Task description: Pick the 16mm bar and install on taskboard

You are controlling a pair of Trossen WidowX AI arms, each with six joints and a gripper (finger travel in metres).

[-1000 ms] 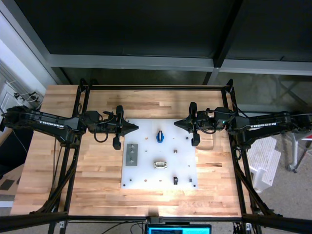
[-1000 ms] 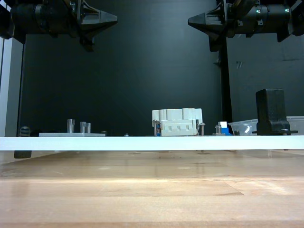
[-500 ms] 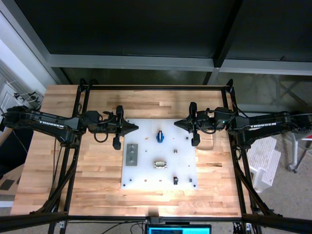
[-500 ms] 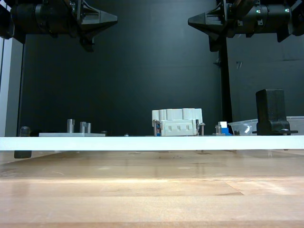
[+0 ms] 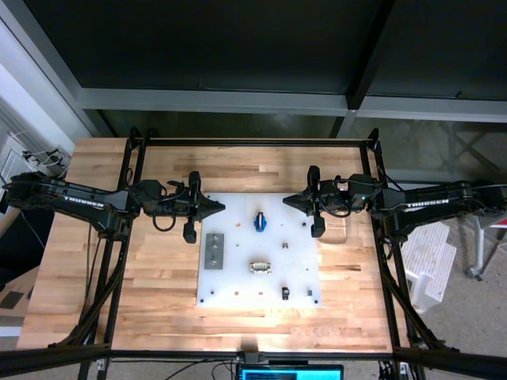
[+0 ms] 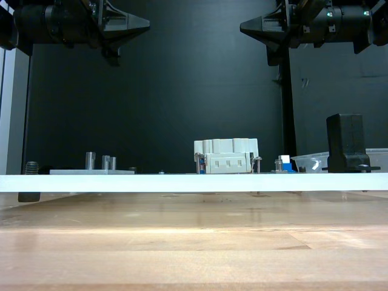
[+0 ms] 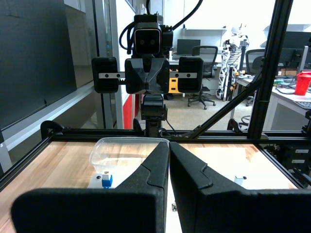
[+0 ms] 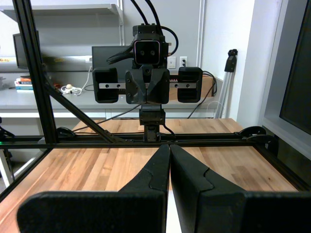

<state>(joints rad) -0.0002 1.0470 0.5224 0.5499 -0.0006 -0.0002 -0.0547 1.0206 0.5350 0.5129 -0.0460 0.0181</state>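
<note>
Noted left gripper [image 5: 221, 207] and right gripper [image 5: 286, 199] each with fingers pressed together, held level well above taskboard [image 5: 238, 279], tips pointing inward toward each other.

Two grippers hang above the bench [image 5: 142, 269]: left gripper [image 5: 219, 207], right gripper [image 5: 287, 199]. One taskboard [image 5: 238, 286] bears one grey block [image 5: 214, 250], one blue knob [image 5: 260, 222].

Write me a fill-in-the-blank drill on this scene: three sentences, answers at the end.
1. The left gripper and the right gripper, both high above the taskboard, are not open but ___.
2. The knob on the board between the two grippers is coloured ___.
3. The grey block sits on the side of the board nearer the ___ arm.

Missing words: shut; blue; left.
</note>
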